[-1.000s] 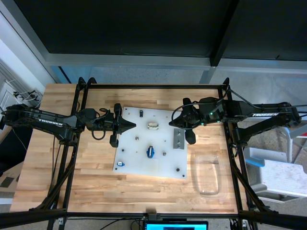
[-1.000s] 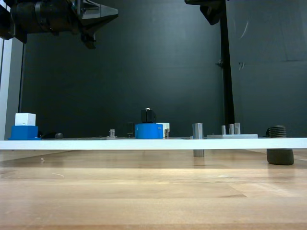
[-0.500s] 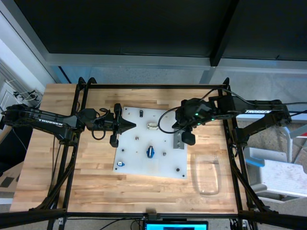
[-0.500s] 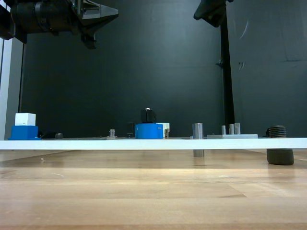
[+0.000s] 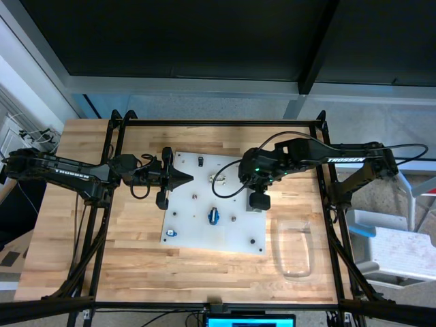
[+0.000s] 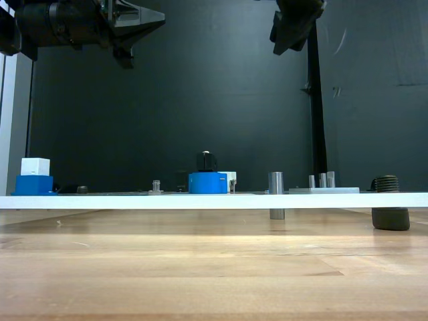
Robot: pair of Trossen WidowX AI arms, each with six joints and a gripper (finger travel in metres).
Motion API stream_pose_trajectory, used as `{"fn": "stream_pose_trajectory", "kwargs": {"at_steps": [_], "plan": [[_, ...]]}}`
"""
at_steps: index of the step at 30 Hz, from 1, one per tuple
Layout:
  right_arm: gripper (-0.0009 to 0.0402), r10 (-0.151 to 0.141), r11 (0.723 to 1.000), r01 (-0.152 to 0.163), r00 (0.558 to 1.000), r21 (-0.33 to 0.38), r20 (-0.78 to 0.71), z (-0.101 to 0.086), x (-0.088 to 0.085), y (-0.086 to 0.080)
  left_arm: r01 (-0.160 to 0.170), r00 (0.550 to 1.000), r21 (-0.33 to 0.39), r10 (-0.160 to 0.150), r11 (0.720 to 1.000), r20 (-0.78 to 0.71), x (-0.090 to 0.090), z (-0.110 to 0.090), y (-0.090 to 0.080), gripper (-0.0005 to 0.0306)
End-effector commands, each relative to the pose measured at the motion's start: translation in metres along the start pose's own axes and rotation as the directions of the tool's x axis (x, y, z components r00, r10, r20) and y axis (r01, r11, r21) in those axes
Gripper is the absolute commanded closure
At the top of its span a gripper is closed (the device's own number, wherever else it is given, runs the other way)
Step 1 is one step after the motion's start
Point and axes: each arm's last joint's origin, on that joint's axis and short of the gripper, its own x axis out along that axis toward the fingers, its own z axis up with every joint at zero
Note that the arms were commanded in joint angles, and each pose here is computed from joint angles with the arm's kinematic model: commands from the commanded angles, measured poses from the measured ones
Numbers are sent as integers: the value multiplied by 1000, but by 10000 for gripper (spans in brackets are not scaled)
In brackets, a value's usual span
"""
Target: Pick the 16mm cylinder and place it in the container
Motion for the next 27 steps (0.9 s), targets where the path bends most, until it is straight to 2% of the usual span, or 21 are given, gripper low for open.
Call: {"fn": "stream_pose_trajectory", "kwargs": {"at_steps": [1,11,19,27], "plan": [[393,-2,1000,2,1000,-1,-31,2,11,2,0,1000,0,0,1000,0,0,0,0,300],[389,-2,1000,-2,992,-29,-126,5,43,14,0,1000,0,0,1000,0,0,0,0,300],[362,-11,1000,10,987,-9,-159,4,53,18,0,1000,0,0,1000,0,0,0,0,300],[329,-11,999,1,974,-46,-227,1,72,31,0,1000,0,0,1000,0,0,0,0,300]]}}
